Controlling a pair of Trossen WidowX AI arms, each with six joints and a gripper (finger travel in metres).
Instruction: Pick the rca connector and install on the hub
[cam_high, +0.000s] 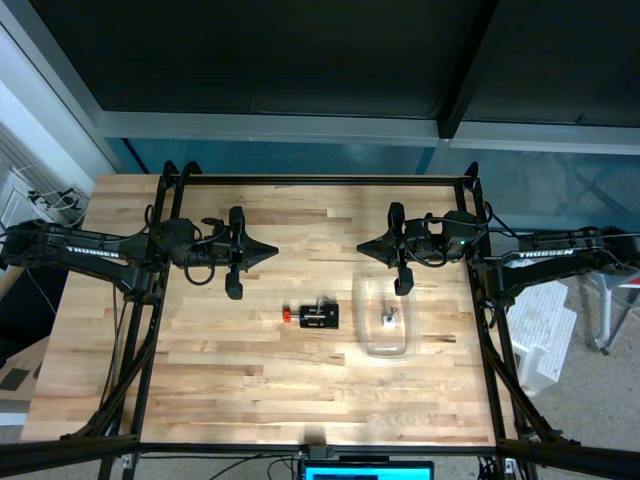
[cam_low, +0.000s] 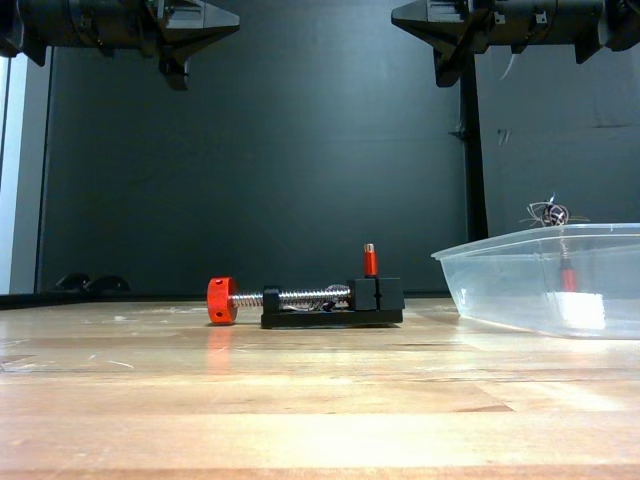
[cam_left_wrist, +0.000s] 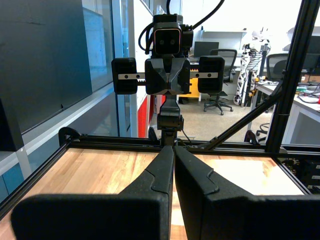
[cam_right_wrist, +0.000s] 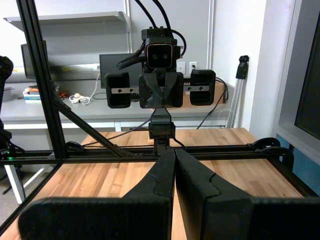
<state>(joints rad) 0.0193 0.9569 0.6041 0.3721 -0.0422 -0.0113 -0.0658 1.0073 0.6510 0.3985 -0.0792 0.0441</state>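
- Reading the markings: white "TROSSEN" lettering on the left arm and on the right arm. No other legible writing.
- The hub lies flat on the wooden table, about midway between the arms. Its long axis runs left to right, and its red-orange tip points toward the left arm's side.
- Low view: a threaded silvery screw joins that tip to the black block, and a short red-orange pin stands upright on the block.
- The rca connector sits inside the clear tray, just right of the hub and apart from it. It is too small to tell which way it points.
- The left gripper is raised well above the table with its fingers together, holding nothing.
- The right gripper is raised to a similar height, facing the left one, with its fingers together and empty.
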